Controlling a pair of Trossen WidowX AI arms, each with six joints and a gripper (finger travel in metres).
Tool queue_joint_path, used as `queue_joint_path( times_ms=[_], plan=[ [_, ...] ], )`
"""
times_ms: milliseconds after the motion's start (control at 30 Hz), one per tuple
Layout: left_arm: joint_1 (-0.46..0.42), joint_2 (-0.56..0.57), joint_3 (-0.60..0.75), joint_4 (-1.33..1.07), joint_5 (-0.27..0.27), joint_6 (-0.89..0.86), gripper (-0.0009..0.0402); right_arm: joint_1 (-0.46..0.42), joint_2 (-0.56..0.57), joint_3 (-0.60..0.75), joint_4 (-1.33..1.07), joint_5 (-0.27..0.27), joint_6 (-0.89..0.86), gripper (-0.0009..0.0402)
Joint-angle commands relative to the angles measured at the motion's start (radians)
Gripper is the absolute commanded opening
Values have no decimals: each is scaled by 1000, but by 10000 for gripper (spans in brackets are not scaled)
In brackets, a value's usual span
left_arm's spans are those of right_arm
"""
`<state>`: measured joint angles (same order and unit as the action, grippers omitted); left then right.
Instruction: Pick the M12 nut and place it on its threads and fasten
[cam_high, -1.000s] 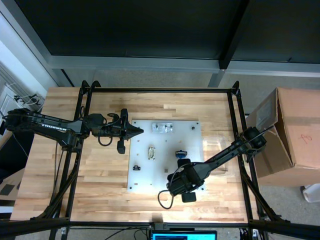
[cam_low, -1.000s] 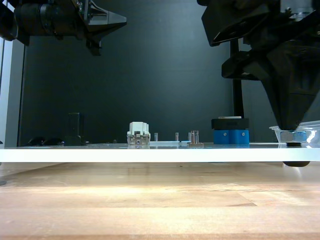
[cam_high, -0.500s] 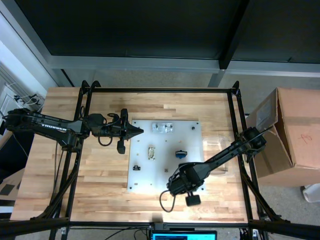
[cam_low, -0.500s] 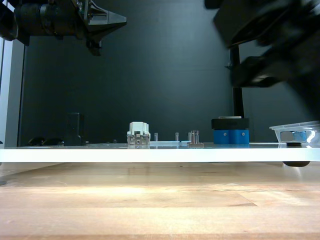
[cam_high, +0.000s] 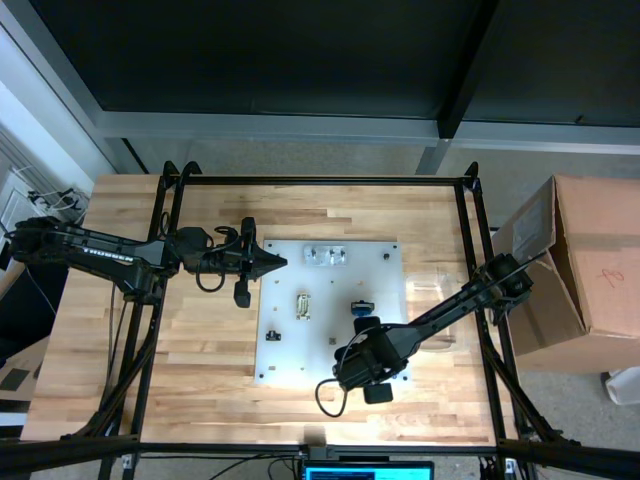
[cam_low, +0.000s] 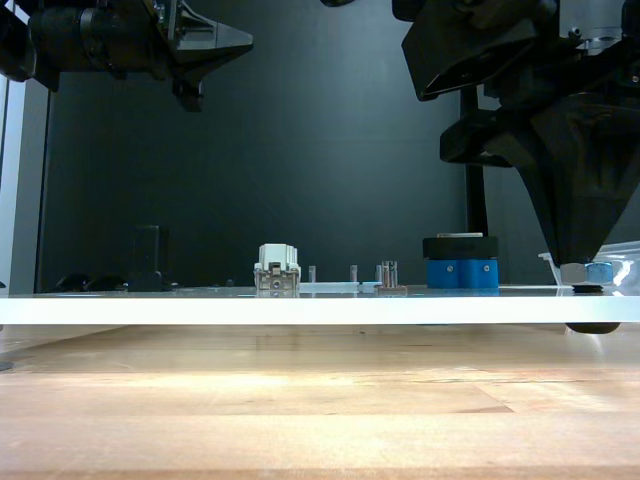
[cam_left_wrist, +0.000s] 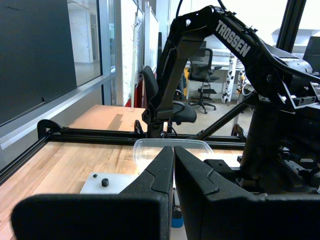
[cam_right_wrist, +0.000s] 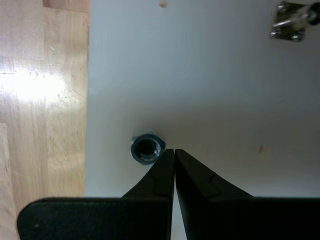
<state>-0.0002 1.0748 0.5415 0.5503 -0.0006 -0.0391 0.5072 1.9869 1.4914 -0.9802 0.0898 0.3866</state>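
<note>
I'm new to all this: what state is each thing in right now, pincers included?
Left pincer: shut, empty, raised over the white board's far left edge.
Right pincer: shut, empty, tips down beside the M12 nut.
M12 nut: not held, upright near the board's near right edge, seemingly on its stud.

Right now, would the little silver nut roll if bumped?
Likely not: the nut sits flat on the board, so it'd slide, or hold if it's screwed down; I cannot tell. Looks metal, probably stiff. The shut right end effector is beside it; the left end effector hovers over the board's left edge.
</note>
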Motion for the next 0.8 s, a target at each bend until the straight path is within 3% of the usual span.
queue_joint_path(
  times_ms=[33, 133, 233, 300, 367, 567, 667, 800],
  plan=[
    [0, 0, 0, 0, 0, 0, 0, 0, 1, -11, 7, 0, -2, 0],
    [0, 0, 0, 0, 0, 0, 0, 1, 1, -12, 6, -34, -3, 0],
    [0, 0, 0, 0, 0, 0, 0, 1, -1, -12, 4, -215, -59, 0],
    [0, 0, 0, 0, 0, 0, 0, 2, -1, -12, 0, -262, -64, 0],
    [0, 0, 0, 0, 0, 0, 0, 2, -3, -12, -10, -229, -63, 0],
    [0, 0, 0, 0, 0, 0, 0, 1, -11, -12, -39, -53, -42, 0],
    [0, 0, 0, 0, 0, 0, 0, 1, -15, -12, -43, -4, -24, 0],
    [0, 0, 0, 0, 0, 0, 0, 1, -15, -12, -29, 22, -25, 0]
  ],
)
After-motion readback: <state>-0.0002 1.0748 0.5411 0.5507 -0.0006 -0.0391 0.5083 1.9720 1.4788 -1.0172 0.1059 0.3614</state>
